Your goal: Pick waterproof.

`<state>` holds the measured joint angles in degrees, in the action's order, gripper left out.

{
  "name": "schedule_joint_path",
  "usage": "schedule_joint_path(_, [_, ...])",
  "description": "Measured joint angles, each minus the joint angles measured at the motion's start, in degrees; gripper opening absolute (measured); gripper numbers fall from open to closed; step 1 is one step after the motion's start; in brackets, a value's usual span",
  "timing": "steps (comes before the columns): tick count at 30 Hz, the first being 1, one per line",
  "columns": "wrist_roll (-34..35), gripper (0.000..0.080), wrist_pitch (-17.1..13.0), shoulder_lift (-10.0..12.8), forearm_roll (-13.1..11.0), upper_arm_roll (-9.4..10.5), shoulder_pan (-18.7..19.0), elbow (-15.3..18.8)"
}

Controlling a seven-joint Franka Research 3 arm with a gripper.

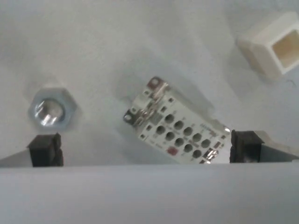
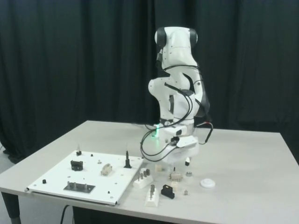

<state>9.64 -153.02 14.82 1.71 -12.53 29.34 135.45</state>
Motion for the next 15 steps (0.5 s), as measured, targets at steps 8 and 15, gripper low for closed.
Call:
schedule_joint_path(8, [7.4, 0.08, -0.5, 0.6, 0.0, 0.0, -0.7, -1.4])
schedule_joint_path(15, [13.9, 0.08, -0.2, 0.9, 0.0, 0.06, -0.8, -2.0])
